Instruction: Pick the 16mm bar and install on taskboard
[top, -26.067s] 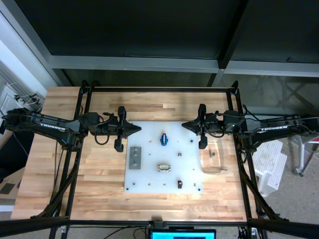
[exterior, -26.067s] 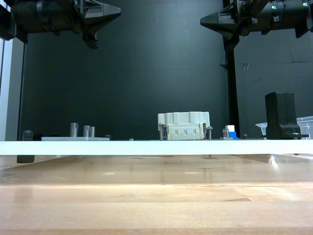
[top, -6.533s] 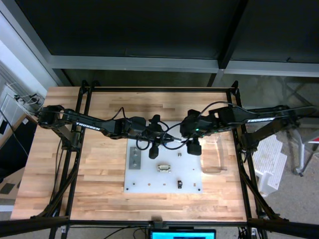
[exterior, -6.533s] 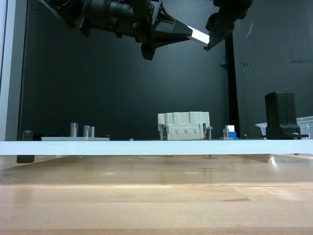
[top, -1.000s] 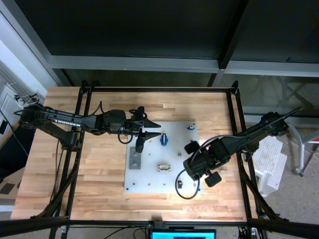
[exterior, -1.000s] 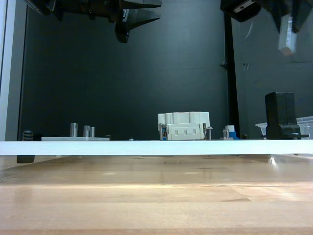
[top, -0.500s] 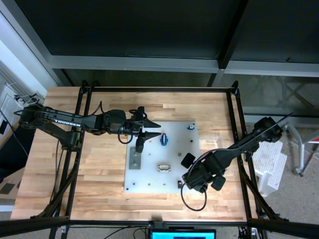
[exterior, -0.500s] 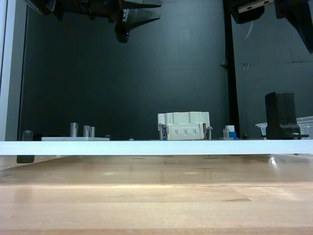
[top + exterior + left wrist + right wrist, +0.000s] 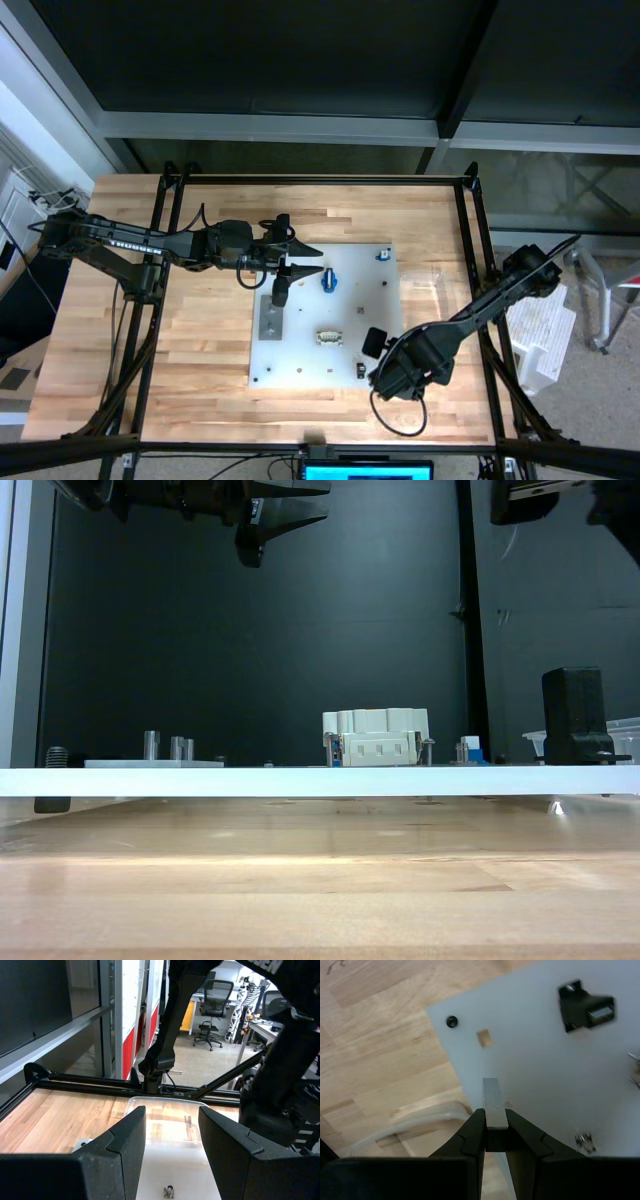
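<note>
Wooden tabletop [image 9: 200,380] and a white board [image 9: 560,1070] form the ground beneath the working arm. We begin at the right gripper [image 9: 495,1119]. Its two fingers are clamped on the bar [image 9: 490,1095], a short grey piece that projects forward from between the tips. The bar is held off the surface and clear of any seat. In the wrist view its free end hangs over the edge of the board, close to a corner.

Just beyond that free end we note a small square hole [image 9: 483,1037] in the board, and a black screw head [image 9: 451,1021] further out at the corner. A black socket [image 9: 585,1007] sits well apart on the same board. The rim of a clear bin [image 9: 420,1120] shows beside the board's edge, on the wood.

From above, the right gripper [image 9: 400,378] stands over the near right corner of the board. The left gripper [image 9: 308,260] hovers over the far left part of the board with its fingers spread wide and nothing between them.

Our assessment: the pick is complete, the install is not begun. We take the square hole to be the likely seat, though we cannot confirm this. Alignment over the seat, lowering, pressing home and release all remain.
</note>
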`<state>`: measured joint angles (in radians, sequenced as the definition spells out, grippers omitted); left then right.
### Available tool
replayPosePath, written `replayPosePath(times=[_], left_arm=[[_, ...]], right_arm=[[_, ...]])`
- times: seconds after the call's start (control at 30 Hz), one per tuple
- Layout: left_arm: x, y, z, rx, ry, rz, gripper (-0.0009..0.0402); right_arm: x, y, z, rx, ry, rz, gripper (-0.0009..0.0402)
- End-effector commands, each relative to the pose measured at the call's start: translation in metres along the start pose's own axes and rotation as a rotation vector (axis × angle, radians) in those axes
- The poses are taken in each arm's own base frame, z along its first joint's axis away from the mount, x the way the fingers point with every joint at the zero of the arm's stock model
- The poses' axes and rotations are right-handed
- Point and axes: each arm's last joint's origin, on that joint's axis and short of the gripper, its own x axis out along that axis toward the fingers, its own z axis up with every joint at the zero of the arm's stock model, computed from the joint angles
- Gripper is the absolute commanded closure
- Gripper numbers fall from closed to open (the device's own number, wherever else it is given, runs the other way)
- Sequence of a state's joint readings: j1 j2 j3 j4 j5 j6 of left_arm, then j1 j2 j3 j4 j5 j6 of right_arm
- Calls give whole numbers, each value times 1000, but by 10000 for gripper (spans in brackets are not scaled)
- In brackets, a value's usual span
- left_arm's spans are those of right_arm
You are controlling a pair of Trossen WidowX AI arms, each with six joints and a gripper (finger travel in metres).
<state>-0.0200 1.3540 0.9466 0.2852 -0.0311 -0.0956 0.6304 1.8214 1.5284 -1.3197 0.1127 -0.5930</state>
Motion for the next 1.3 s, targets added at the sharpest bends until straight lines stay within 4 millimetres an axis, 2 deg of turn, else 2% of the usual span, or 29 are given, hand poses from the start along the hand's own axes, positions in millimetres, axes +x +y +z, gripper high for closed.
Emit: replayPosePath(times=[0.03, 0.4, 1.3], left_arm=[[0, 0, 0, 0, 0, 0, 251], [0, 0, 0, 0, 0, 0, 251], [0, 0, 0, 0, 0, 0, 251]], right_arm=[[6, 2, 6, -38, 14, 8, 393], [22, 1, 27, -123, 27, 7, 393], [36, 3, 31, -266, 5, -21, 393]])
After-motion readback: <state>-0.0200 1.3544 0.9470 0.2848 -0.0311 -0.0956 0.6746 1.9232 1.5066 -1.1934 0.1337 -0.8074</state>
